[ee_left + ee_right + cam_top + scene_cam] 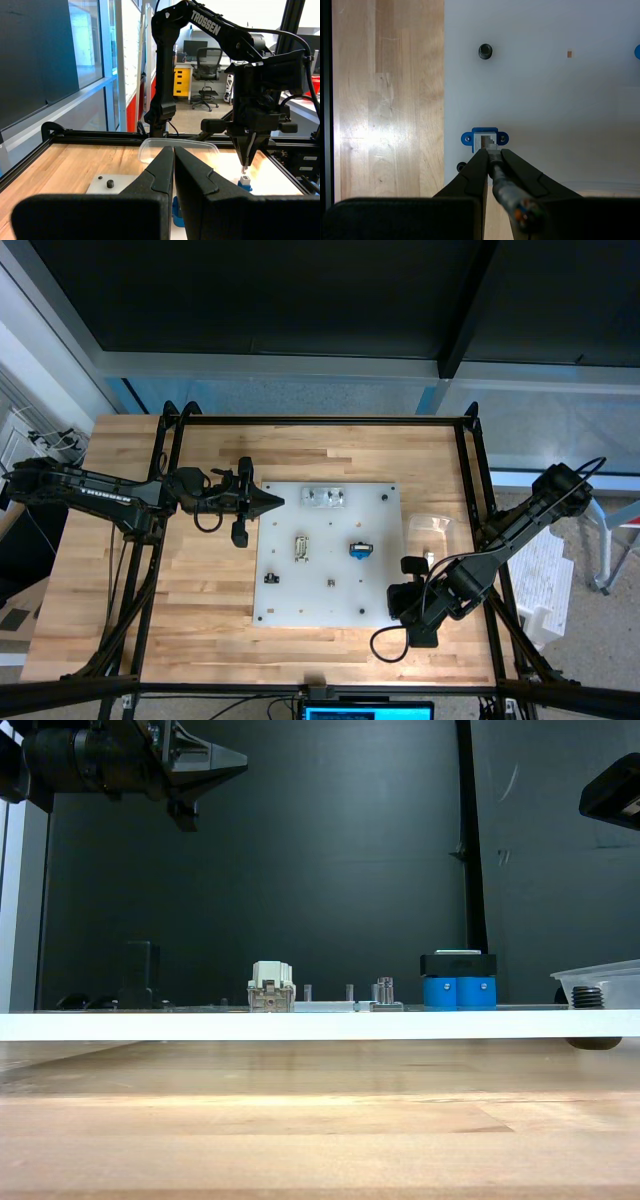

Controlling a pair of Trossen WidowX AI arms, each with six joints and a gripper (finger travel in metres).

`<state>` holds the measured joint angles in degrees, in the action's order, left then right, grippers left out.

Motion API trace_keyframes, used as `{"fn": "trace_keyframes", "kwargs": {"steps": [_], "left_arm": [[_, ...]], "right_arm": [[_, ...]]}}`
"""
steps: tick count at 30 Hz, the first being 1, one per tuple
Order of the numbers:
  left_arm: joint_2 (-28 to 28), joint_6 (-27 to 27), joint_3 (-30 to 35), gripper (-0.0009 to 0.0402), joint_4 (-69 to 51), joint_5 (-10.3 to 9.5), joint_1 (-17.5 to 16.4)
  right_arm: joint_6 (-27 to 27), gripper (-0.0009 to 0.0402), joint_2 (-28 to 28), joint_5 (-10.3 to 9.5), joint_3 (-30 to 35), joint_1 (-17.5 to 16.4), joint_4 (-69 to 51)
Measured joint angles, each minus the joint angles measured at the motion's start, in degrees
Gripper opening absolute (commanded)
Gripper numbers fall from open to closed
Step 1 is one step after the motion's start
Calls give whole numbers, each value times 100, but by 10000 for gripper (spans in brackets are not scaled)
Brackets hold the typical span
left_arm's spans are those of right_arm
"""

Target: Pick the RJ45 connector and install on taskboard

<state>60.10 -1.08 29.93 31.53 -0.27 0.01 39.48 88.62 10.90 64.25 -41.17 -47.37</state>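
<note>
In the right wrist view my right gripper point(490, 153) is shut on the RJ45 connector point(506, 192), a greyish-clear plug with coloured wire ends. Its tip sits just over a small blue-flanged socket point(485, 138) on the white taskboard point(545, 100). From above, the right gripper point(402, 602) points down over the board's point(320, 590) near right corner. The left wrist view shows the right gripper point(245, 161) a little above that socket point(244, 183). My left gripper point(268, 502) is shut and empty, hovering high at the board's far left edge point(228, 762) point(173, 150).
The board carries a silver block point(327, 498), a beige socket point(300, 548) point(271, 988), a blue piece point(360, 550) point(458, 990) and small black bits. A clear plastic tray point(432, 525) point(600, 982) lies off its right edge. A black frame borders the wooden table.
</note>
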Motion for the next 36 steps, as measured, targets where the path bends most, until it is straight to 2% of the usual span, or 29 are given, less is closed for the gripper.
{"fn": "trace_keyframes", "kwargs": {"steps": [36], "left_arm": [[0,2,2,0,-2,0,0]], "right_arm": [[-94,0,328,-44,33,7,184]]}}
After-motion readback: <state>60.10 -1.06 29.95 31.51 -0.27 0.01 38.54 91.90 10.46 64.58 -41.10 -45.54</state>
